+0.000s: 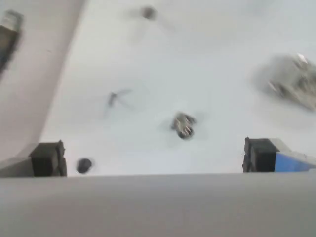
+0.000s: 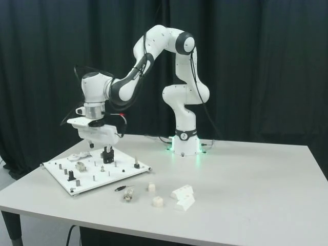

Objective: Remove D-SUB.

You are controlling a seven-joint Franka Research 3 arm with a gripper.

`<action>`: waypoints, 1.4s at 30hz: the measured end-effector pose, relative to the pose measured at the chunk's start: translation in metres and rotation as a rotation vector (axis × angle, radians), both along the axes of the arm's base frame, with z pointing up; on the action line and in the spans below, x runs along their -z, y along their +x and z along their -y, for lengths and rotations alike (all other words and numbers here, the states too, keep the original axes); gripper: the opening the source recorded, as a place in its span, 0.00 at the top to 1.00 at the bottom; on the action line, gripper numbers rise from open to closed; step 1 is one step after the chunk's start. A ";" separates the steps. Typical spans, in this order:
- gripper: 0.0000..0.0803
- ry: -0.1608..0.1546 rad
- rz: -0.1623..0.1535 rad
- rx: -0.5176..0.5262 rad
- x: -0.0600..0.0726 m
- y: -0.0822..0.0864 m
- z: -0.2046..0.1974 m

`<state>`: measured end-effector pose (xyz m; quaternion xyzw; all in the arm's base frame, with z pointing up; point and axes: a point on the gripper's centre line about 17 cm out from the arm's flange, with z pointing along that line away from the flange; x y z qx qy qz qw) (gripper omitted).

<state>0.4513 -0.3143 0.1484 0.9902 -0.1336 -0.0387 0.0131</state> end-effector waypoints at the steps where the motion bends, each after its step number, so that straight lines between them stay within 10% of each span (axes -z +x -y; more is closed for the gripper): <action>1: 0.00 0.001 -0.004 0.026 -0.001 -0.005 0.004; 23: 0.00 0.071 -0.120 0.430 0.003 -0.104 0.041; 42: 0.00 0.145 -0.122 0.563 0.029 -0.140 0.033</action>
